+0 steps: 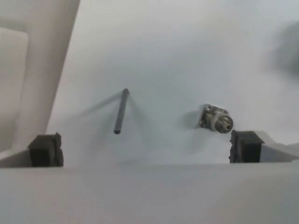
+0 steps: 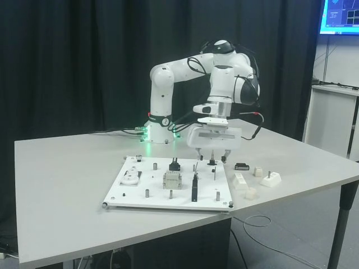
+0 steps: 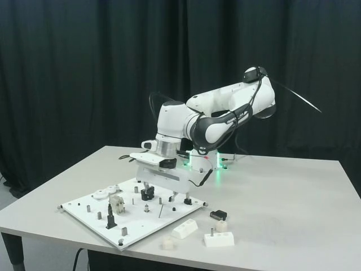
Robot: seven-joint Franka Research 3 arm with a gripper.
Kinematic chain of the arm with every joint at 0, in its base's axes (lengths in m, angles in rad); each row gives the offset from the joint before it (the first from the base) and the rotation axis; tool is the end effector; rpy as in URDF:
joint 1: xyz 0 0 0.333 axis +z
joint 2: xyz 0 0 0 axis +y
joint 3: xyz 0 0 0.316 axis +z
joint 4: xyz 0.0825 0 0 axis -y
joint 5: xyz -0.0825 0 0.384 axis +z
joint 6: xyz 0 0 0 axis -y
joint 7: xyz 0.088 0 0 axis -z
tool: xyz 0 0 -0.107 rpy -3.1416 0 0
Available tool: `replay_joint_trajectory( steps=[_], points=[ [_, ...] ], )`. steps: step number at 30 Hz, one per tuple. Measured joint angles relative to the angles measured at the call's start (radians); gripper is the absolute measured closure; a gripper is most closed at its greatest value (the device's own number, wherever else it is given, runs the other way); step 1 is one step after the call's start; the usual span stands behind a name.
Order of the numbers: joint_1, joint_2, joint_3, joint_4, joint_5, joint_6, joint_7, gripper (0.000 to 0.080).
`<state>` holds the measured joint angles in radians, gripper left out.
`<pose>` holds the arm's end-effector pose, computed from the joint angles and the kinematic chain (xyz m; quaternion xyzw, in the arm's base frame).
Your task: Insert round peg 1.
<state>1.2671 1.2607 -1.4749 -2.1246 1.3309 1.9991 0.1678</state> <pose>0.5583 -0.0331 0.2593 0.8791 -0.4672 0.0859 0.0390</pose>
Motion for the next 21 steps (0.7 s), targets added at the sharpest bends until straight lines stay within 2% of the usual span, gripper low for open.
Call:
replay_joint_trajectory(
  steps=[21],
  points=[
    [0.003, 0.000, 0.012, -0.035, -0.002, 0.041, 0.003, 0.0003]
  ],
)
